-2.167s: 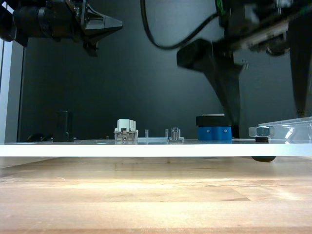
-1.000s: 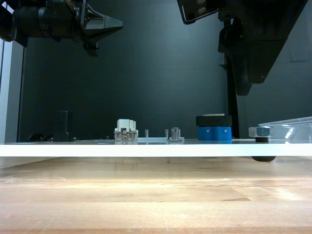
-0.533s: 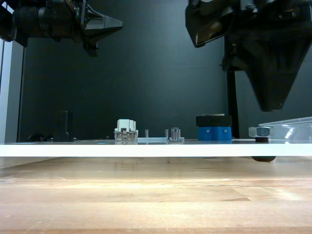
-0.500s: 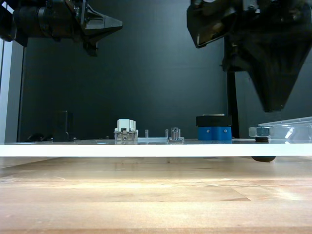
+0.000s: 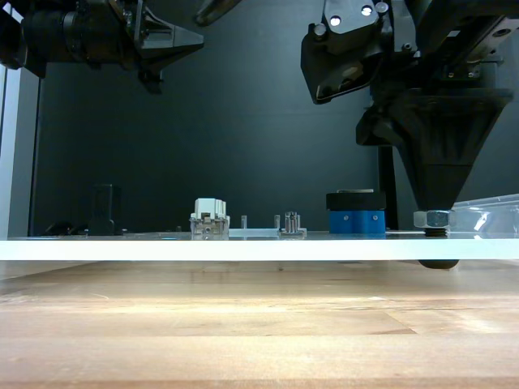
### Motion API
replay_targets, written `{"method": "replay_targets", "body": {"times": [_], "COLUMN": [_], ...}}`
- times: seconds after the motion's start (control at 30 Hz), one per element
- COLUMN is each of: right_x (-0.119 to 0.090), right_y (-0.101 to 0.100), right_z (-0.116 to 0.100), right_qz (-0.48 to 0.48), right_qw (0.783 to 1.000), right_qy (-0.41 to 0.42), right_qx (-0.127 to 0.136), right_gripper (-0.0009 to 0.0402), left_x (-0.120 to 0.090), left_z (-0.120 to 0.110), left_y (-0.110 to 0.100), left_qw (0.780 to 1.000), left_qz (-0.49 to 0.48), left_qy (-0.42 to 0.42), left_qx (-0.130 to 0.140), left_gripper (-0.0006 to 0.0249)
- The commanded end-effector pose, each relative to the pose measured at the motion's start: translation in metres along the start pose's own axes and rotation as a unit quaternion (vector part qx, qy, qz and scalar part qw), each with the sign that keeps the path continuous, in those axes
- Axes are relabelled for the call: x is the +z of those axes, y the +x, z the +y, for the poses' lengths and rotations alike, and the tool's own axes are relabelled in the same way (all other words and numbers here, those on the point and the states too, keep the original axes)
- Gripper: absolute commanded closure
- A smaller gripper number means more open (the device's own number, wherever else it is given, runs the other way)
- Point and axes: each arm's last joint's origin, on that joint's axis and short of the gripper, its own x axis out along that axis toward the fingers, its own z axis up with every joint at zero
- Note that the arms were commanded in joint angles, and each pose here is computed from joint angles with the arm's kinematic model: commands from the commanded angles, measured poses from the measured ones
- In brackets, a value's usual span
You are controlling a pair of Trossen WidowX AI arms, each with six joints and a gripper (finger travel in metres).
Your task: Pick the M12 nut and place it on its threads and fasten
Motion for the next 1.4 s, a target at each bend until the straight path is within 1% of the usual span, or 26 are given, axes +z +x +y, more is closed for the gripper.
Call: {"method": "replay_targets", "body": {"times": [0.03, 0.07, 0.1, 0.13, 0.17, 0.23, 0.4, 0.47, 0.63, 0.77, 0.87, 0.9, 0.93, 0.97, 1.0, 1.03, 1.07, 1.1, 1.23, 1.33, 1.4], "right_x": [-0.001, -0.002, -0.003, -0.004, -0.004, -0.003, -0.003, -0.002, 0.000, 0.002, 0.002, 0.001, 0.000, -0.002, -0.004, -0.006, -0.007, -0.007, -0.006, -0.005, -0.004], "right_y": [0.000, -0.001, -0.001, -0.001, -0.002, -0.003, -0.007, -0.009, -0.007, -0.002, -0.001, 0.000, -0.001, -0.001, -0.002, -0.003, -0.004, -0.004, -0.004, -0.003, -0.004], "right_z": [0.005, 0.006, 0.007, 0.007, 0.007, 0.005, 0.000, -0.002, -0.003, -0.002, -0.002, -0.002, -0.001, 0.000, 0.002, 0.003, 0.003, 0.003, -0.001, -0.003, -0.005], "right_qz": [0.036, 0.049, 0.057, 0.061, 0.059, 0.050, 0.024, 0.012, -0.002, -0.019, -0.020, -0.015, -0.004, 0.016, 0.039, 0.056, 0.064, 0.064, 0.045, 0.020, 0.007], "right_qw": [0.996, 0.992, 0.990, 0.989, 0.990, 0.992, 0.998, 0.999, 1.000, 0.999, 0.999, 0.999, 0.999, 0.997, 0.993, 0.989, 0.987, 0.988, 0.994, 0.998, 1.000], "right_qy": [-0.037, -0.048, -0.052, -0.054, -0.056, -0.053, -0.043, -0.034, -0.031, -0.030, -0.031, -0.032, -0.035, -0.043, -0.055, -0.061, -0.061, -0.060, -0.059, -0.046, -0.030], "right_qx": [0.077, 0.101, 0.115, 0.120, 0.118, 0.099, 0.028, 0.011, -0.001, 0.008, 0.009, 0.012, 0.025, 0.058, 0.097, 0.124, 0.132, 0.126, 0.078, 0.029, 0.006], "right_gripper": [0.0393, 0.0394, 0.0393, 0.0393, 0.0393, 0.0393, 0.0393, 0.0393, 0.0393, 0.0393, 0.0393, 0.0393, 0.0393, 0.0393, 0.0393, 0.0393, 0.0393, 0.0393, 0.0393, 0.0393, 0.0393], "left_x": [0.000, 0.000, 0.000, 0.000, 0.000, 0.000, 0.000, 0.000, 0.000, 0.000, 0.000, 0.000, 0.000, 0.000, 0.000, 0.000, 0.000, 0.000, 0.000, 0.000, 0.000], "left_z": [0.000, 0.000, 0.000, 0.000, 0.000, 0.000, 0.000, 0.000, 0.000, 0.000, 0.000, 0.000, 0.000, 0.000, 0.000, 0.000, 0.000, 0.000, 0.000, 0.000, 0.000], "left_y": [0.000, 0.000, 0.000, 0.000, 0.000, 0.000, 0.000, 0.000, 0.000, 0.000, 0.000, 0.000, 0.000, 0.000, 0.000, 0.000, 0.000, 0.000, 0.000, 0.000, 0.000], "left_qw": [1.000, 1.000, 1.000, 1.000, 1.000, 1.000, 1.000, 1.000, 1.000, 1.000, 1.000, 1.000, 1.000, 1.000, 1.000, 1.000, 1.000, 1.000, 1.000, 1.000, 1.000], "left_qz": [0.000, 0.000, 0.000, 0.000, 0.000, 0.000, 0.000, 0.000, 0.000, 0.000, 0.000, 0.000, 0.000, 0.000, 0.000, 0.000, 0.000, 0.000, 0.000, 0.000, 0.000], "left_qy": [0.000, 0.000, 0.000, 0.000, 0.000, 0.000, 0.000, 0.000, 0.000, 0.000, 0.000, 0.000, 0.000, 0.000, 0.000, 0.000, 0.000, 0.000, 0.000, 0.000, 0.000], "left_qx": [0.000, 0.000, 0.000, 0.000, 0.000, 0.000, 0.000, 0.000, 0.000, 0.000, 0.000, 0.000, 0.000, 0.000, 0.000, 0.000, 0.000, 0.000, 0.000, 0.000, 0.000], "left_gripper": [0.0243, 0.0243, 0.0243, 0.0243, 0.0243, 0.0243, 0.0243, 0.0243, 0.0243, 0.0243, 0.0243, 0.0243, 0.0243, 0.0243, 0.0243, 0.0243, 0.0243, 0.0243, 0.0243, 0.0243, 0.0243]}}
